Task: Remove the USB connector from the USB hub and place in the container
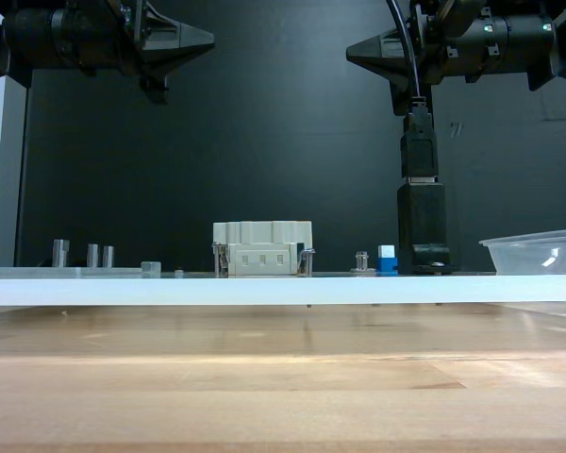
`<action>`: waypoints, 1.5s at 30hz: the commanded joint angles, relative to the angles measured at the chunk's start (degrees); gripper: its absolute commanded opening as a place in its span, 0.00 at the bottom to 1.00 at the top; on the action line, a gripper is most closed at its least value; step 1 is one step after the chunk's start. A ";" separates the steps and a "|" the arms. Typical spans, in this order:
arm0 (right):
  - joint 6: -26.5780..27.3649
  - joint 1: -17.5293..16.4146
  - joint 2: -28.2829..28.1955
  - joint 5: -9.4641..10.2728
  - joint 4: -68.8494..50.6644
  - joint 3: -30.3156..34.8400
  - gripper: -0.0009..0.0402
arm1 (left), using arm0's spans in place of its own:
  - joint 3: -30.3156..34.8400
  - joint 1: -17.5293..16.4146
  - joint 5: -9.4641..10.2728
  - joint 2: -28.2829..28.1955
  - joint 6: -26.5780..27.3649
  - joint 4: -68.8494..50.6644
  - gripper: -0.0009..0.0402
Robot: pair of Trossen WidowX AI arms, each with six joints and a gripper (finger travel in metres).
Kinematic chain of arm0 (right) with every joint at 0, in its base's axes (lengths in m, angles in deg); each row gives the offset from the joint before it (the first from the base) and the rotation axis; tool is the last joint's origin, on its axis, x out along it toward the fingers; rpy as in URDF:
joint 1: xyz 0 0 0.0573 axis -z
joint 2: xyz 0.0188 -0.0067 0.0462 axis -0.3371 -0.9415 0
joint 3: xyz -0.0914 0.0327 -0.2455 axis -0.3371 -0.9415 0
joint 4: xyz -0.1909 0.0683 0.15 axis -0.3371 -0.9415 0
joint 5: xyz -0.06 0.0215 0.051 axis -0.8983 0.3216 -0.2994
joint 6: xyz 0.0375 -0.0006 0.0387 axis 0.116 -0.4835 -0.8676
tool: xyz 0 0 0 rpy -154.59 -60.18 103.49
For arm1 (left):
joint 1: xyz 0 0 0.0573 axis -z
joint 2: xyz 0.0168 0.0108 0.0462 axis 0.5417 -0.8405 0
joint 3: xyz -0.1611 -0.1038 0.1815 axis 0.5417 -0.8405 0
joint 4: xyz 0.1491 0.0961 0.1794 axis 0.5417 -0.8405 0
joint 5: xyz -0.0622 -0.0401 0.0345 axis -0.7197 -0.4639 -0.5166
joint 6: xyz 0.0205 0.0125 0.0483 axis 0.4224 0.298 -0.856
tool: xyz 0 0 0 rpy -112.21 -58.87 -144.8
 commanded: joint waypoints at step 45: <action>-4.15 -2.99 -0.46 -0.07 -53.13 24.87 0.02 | 0.00 -0.04 -0.02 -0.02 0.00 0.02 0.02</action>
